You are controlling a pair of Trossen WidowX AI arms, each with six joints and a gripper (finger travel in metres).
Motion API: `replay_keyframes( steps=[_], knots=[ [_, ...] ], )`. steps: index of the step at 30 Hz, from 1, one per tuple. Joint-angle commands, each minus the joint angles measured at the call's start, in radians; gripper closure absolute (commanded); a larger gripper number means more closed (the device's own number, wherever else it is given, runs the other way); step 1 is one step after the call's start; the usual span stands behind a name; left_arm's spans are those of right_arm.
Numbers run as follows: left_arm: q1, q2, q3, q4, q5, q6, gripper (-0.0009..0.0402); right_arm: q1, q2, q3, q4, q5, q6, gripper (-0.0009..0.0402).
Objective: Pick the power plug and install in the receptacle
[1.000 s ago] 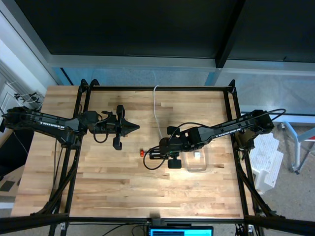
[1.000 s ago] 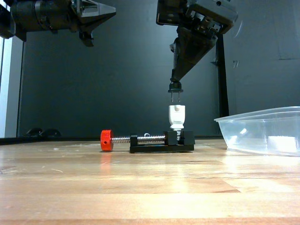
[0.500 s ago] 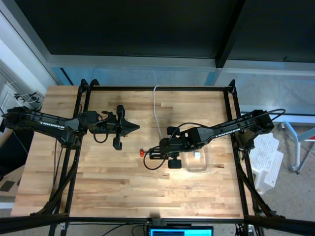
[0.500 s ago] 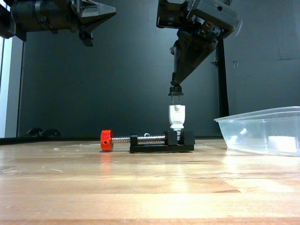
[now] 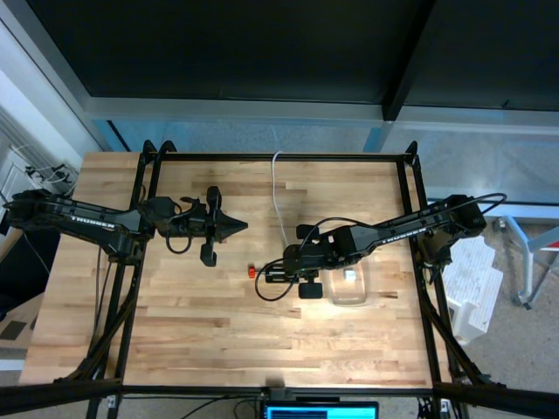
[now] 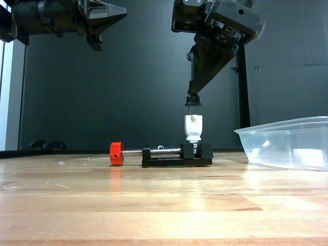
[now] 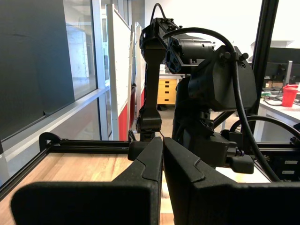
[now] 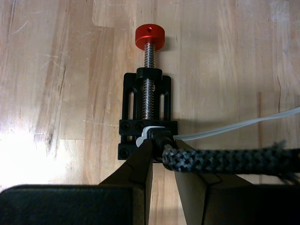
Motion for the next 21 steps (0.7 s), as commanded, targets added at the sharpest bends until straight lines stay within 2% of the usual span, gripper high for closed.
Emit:
replay_keyframes(
  steps=[1,21],
  knots=[
    [0.0,0.0,0.0,0.0,0.0,0.0,0.0393,0.0,-0.001,-0.014,0.022,0.0,0.001,0.0393],
    [0.0,0.0,0.0,0.0,0.0,0.0,0.0393,-0.002,-0.001,-0.096,0.101,-0.009,0.007,0.0393]
  ],
)
